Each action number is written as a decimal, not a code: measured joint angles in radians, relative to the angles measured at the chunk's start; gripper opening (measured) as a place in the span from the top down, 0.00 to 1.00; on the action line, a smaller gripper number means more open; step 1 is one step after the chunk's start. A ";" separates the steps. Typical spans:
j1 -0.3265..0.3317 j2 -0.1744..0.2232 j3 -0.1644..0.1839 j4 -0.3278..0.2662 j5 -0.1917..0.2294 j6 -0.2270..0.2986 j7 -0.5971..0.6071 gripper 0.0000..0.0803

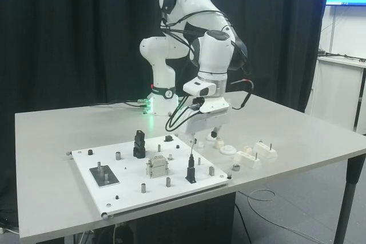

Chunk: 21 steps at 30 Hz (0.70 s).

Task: Pick BNC.

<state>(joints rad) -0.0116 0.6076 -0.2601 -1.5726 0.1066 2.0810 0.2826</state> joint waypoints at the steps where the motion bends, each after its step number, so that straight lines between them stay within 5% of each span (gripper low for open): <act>1: 0.001 -0.002 0.000 0.000 0.000 -0.006 0.002 0.00; 21: 0.088 -0.057 0.002 -0.034 0.006 -0.163 0.183 0.00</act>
